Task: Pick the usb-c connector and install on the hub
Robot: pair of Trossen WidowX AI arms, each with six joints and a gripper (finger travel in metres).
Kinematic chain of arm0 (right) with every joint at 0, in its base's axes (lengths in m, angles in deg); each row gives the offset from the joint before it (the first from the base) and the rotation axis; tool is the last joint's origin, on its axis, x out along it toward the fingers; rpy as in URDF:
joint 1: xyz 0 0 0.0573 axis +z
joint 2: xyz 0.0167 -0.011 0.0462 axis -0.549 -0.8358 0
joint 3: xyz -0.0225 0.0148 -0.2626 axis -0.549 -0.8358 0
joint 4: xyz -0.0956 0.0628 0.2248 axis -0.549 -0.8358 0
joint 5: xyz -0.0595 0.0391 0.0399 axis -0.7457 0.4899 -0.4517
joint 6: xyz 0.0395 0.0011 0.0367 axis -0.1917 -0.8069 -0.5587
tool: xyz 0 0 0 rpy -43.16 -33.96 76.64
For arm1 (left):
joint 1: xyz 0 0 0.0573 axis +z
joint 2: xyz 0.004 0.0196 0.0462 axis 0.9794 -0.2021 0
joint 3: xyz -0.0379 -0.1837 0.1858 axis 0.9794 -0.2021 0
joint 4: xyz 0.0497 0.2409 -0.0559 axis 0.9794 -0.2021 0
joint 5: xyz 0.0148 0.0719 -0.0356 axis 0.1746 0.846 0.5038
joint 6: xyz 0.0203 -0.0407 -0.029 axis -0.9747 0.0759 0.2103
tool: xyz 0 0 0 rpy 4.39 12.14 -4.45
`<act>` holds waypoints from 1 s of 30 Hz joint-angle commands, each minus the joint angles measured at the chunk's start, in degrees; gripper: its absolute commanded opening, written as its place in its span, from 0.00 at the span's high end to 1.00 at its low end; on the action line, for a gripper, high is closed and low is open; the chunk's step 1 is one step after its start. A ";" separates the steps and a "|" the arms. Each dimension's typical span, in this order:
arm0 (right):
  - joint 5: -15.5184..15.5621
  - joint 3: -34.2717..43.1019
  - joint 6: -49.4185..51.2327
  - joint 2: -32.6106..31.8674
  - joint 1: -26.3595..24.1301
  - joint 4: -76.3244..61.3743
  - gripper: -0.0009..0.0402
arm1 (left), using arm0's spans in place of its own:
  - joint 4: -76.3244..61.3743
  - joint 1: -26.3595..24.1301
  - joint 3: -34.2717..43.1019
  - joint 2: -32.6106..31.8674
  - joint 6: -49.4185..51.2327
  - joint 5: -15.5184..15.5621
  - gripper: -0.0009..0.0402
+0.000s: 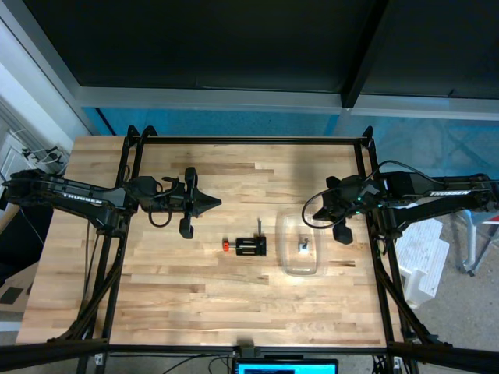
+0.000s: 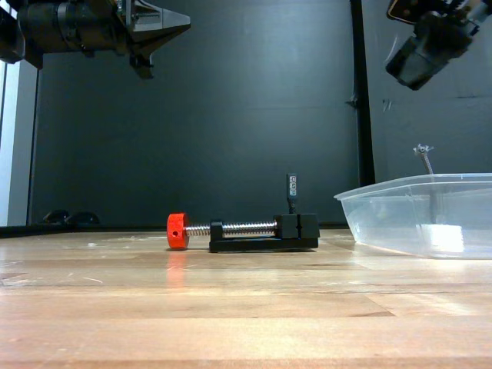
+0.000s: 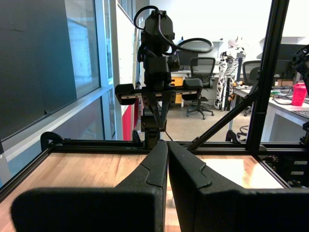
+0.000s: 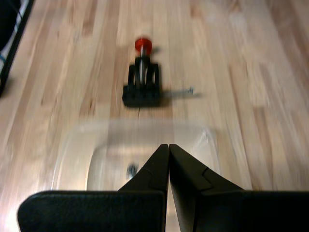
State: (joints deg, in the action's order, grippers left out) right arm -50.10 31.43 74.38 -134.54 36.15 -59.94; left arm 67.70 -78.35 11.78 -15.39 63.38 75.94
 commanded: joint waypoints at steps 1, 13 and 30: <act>-0.04 0.74 -0.26 -0.44 1.07 -3.69 0.98 | 0.00 0.02 0.02 0.00 0.00 -0.02 0.98; -0.20 0.87 -3.30 -5.44 5.68 -8.83 0.98 | 0.00 0.02 0.02 0.02 0.00 -0.02 0.98; -4.66 0.85 -9.53 -16.72 10.43 -7.87 0.86 | 0.00 0.02 0.02 0.00 0.00 -0.02 0.98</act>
State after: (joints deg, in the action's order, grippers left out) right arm -54.67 32.35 65.59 -150.69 46.43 -68.42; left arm 67.68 -78.35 11.80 -15.39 63.38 75.94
